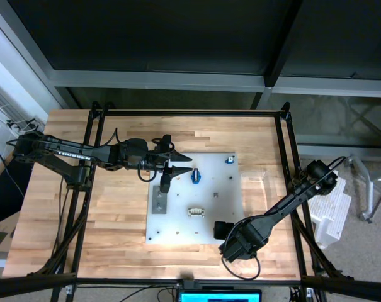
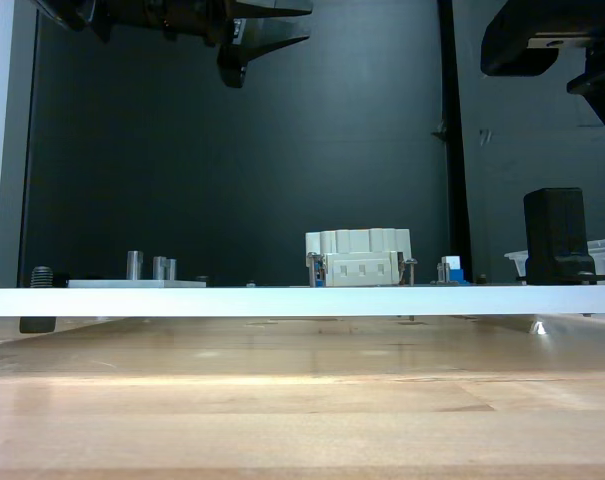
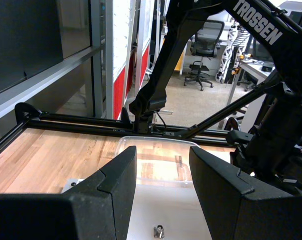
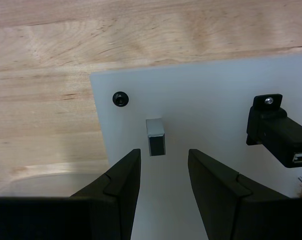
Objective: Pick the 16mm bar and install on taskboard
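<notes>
Pick not begun: left end effector (image 1: 189, 164) spread, empty over white taskboard (image 1: 177, 226); right end effector (image 4: 163, 151) spread above small grey block (image 4: 155, 140); 16mm bar's whereabouts unclear, locate it next

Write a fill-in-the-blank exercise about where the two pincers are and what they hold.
1. The left pincer hovers high over the far left part of the white board, with its fingers ____.
2. The right pincer, open, hangs over the board's near ____ corner.
3. ____ pincer holds the 16mm bar; where it lies, I cannot tell.
Missing words: open; right; Neither.
</notes>
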Robot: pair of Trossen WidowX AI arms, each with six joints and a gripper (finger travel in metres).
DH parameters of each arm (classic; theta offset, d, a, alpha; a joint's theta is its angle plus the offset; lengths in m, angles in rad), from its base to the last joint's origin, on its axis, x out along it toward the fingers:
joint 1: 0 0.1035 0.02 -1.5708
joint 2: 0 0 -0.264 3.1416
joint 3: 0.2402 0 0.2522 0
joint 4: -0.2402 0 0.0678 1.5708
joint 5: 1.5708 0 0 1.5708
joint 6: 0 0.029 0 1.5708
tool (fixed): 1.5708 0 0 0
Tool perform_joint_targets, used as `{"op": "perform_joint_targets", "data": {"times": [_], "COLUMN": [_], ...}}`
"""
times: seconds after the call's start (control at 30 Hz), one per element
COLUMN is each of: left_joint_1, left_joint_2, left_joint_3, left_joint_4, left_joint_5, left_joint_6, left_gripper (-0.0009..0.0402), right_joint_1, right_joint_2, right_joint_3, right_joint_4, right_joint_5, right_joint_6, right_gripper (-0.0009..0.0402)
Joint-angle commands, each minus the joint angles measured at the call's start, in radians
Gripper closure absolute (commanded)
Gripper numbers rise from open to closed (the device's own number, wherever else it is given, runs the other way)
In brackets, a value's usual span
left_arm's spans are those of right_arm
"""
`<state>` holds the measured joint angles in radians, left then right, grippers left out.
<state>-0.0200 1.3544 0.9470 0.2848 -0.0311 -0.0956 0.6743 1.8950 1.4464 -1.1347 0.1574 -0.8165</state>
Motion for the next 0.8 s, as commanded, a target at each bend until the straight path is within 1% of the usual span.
{"op": "perform_joint_targets", "data": {"times": [0.03, 0.13, 0.27, 0.8], "left_joint_1": [0.000, 0.000, 0.000, 0.000], "left_joint_2": [0.000, 0.000, 0.000, 0.000], "left_joint_3": [0.000, 0.000, 0.000, 0.000], "left_joint_4": [0.000, 0.000, 0.000, 0.000], "left_joint_5": [0.000, 0.000, 0.000, 0.000], "left_joint_6": [0.000, 0.000, 0.000, 0.000], "left_gripper": [0.0251, 0.0251, 0.0251, 0.0251], "right_joint_1": [0.000, 0.000, 0.000, -0.003], "right_joint_2": [-0.023, -0.060, -0.101, -0.153], "right_joint_3": [0.001, 0.001, 0.000, -0.011], "right_joint_4": [0.000, -0.003, -0.008, -0.034], "right_joint_5": [-0.003, -0.006, -0.028, -0.027], "right_joint_6": [0.003, 0.009, 0.018, 0.046], "right_gripper": [0.0263, 0.0264, 0.0263, 0.0264]}}
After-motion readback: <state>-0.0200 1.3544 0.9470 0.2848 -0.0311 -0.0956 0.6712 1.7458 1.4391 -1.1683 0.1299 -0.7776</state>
